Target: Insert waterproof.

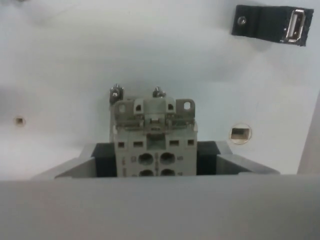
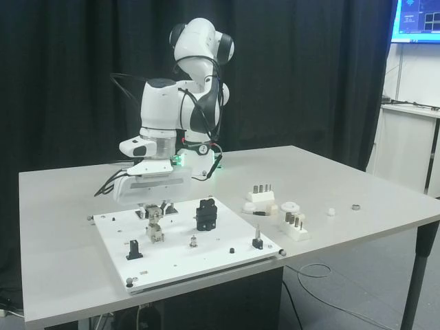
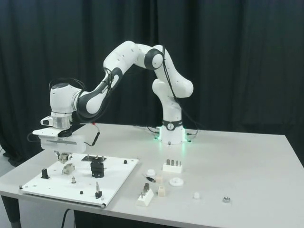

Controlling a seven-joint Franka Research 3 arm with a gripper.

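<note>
Closest to the wrist camera, the gripper (image 1: pixel 155 167) pinches the connector (image 1: pixel 153 137) between its two fingers (image 1: pixel 107 160), which press on the block's opposite side walls. The connector is a grey moulded block with round sockets in its face and two small screws (image 1: pixel 117 90) standing on its far end, and it hangs low over the white board (image 2: pixel 180 242), above a matching socket (image 2: pixel 155 234) mounted there. It looks light and rigid, a hard plastic body that will not give, so the flat side walls seem the right hold; the thin latch parts around the screws look breakable. Further out on the board sits a black port block (image 1: pixel 272 24). Beyond lies the grey table (image 3: pixel 247 161).
</note>
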